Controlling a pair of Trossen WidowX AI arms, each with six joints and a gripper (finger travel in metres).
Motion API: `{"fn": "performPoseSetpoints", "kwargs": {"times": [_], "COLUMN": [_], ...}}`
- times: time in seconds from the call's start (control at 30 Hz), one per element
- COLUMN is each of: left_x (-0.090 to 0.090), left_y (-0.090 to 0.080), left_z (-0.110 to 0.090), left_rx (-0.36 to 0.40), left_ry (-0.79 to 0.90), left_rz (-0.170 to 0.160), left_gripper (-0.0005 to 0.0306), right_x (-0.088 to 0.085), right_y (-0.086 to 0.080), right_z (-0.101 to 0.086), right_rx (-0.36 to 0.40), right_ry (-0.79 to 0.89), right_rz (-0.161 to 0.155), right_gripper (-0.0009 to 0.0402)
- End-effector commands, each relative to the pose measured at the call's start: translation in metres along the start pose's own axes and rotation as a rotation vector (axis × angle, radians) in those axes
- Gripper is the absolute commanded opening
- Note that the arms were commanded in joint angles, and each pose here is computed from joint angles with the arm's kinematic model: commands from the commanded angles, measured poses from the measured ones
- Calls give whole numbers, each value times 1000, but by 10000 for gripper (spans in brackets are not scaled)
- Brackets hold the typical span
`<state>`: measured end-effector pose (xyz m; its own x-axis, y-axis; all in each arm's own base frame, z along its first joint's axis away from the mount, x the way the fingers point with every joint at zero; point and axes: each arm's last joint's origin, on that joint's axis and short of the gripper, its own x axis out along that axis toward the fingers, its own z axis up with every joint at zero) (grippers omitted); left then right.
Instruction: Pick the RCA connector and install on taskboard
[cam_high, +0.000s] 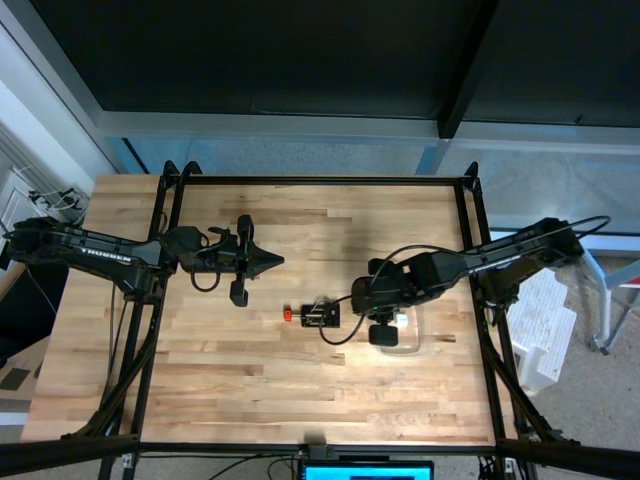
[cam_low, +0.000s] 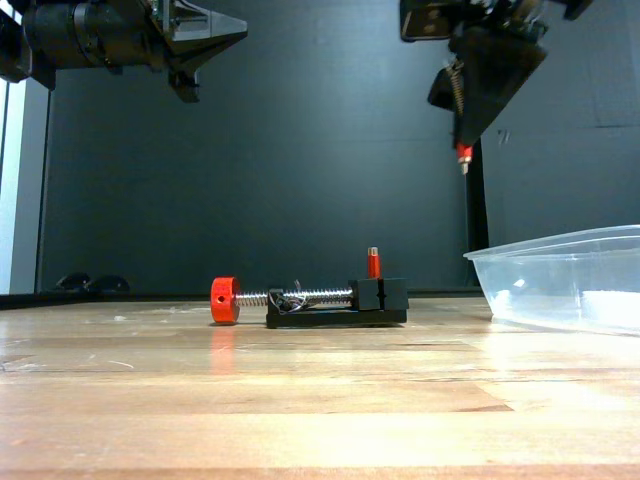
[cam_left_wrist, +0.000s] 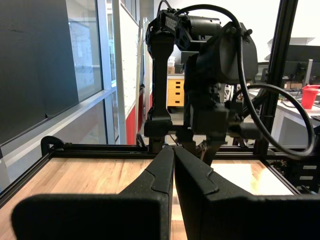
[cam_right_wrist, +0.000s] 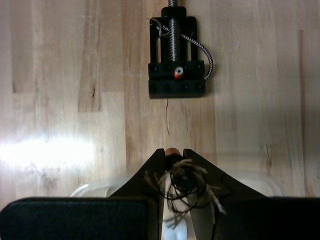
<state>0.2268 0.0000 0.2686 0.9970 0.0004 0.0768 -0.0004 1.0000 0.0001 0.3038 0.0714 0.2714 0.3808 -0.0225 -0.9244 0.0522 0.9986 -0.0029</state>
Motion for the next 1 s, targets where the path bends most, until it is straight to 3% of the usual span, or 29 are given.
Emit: {"fn": "performPoseSetpoints", "kwargs": {"times": [0.03,0.4,0.6,0.7,1.0], "left_x": [0,0,0,0,0], "left_y": [0,0,0,0,0], "left_z": [0,0,0,0,0], "left_rx": [0,0,0,0,0], "left_ry": [0,0,0,0,0], "left_rz": [0,0,0,0,0], "left_gripper": [0,0,0,0,0], "right_x": [8,32,38,40,50], "right_y": [1,-1,-3,-4,-3], "right_z": [11,40,43,44,44], "right_rx": [8,-16,-9,-5,-3], "right_ry": [7,20,9,-14,-16], "right_rz": [-7,-22,-26,-44,-43], "right_gripper": [0,0,0,0,0]}}
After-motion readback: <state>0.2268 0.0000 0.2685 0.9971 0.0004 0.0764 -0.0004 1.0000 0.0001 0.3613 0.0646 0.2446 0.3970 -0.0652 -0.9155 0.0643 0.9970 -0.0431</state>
